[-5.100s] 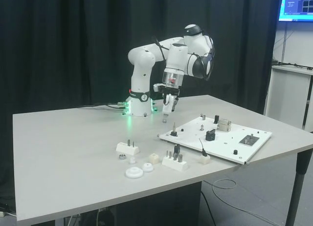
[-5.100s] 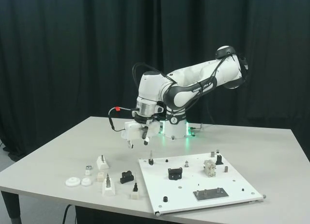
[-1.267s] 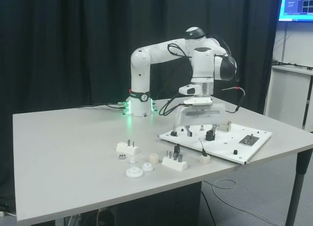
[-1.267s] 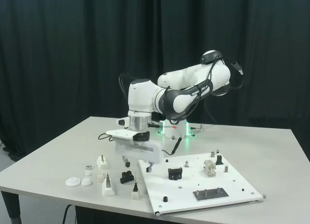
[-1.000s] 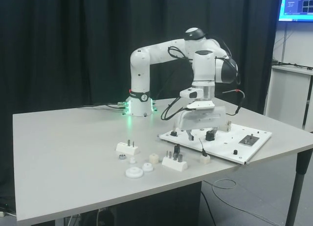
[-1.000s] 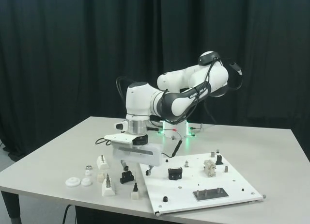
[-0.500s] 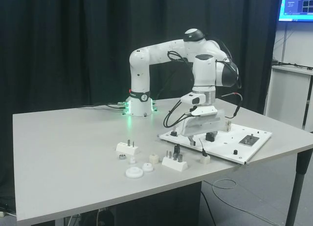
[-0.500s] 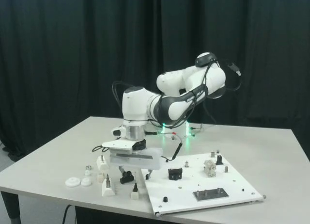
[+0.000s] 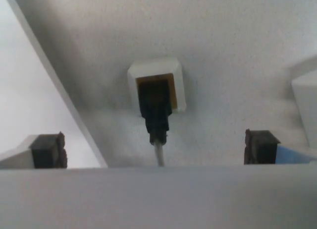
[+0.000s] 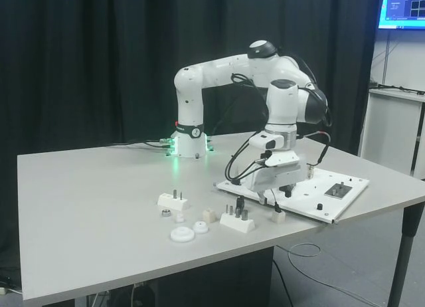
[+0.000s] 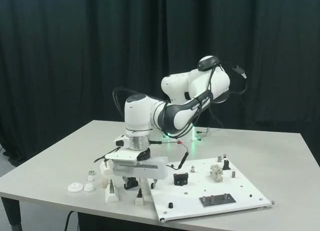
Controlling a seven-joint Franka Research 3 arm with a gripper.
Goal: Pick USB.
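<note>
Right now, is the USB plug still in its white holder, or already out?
In. In the wrist view the black USB plug sits inside the white holder, and the gripper's fingertips stand apart on both sides, not touching it.

One arm (image 10: 226,64) stands on one grey surface (image 10: 86,201). One white board (image 10: 332,194) lies near the surface's corner. Beside it are two white discs (image 10: 188,231), four small white blocks (image 10: 173,201), one of them carrying the one black USB (image 9: 154,107) plug, and one black clip (image 11: 131,182). One screen (image 10: 403,8) hangs behind.
</note>
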